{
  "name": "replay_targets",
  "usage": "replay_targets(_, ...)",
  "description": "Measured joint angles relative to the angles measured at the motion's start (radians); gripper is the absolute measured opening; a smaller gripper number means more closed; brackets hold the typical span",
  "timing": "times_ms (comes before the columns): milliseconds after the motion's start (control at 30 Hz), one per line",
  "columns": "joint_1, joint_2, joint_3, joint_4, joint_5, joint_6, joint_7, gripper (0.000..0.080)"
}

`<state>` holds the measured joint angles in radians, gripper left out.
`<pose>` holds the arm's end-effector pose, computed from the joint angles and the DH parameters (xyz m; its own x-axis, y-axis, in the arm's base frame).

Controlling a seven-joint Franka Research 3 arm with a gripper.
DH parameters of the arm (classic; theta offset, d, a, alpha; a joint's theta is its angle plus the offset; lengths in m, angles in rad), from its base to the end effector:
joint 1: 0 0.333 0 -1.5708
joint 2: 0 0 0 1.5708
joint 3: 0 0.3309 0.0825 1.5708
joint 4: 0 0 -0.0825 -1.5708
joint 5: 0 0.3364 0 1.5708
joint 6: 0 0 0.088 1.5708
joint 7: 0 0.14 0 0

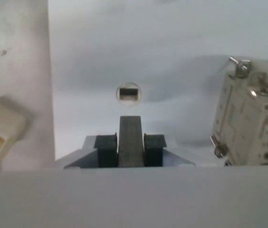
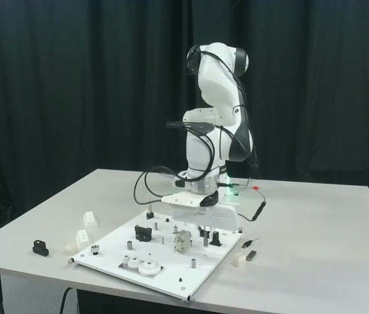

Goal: Place square peg 3.

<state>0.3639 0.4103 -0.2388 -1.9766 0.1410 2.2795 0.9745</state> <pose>0.5656 0.0833 0.2723 0.5940 -0.8026 -0.0547 -0.7992 -0.5965 0.0743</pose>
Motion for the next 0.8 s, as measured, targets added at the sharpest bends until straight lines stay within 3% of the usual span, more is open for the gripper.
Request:
replay_targets(267, 0.0, -0.024, -0.005, 0.0, -0.005, -0.019, 0.002, 0.0114)
replay_targets(800, 0.002, -0.027, -0.008, 0.0, -0.011, -0.026, 0.002, 0.0114)
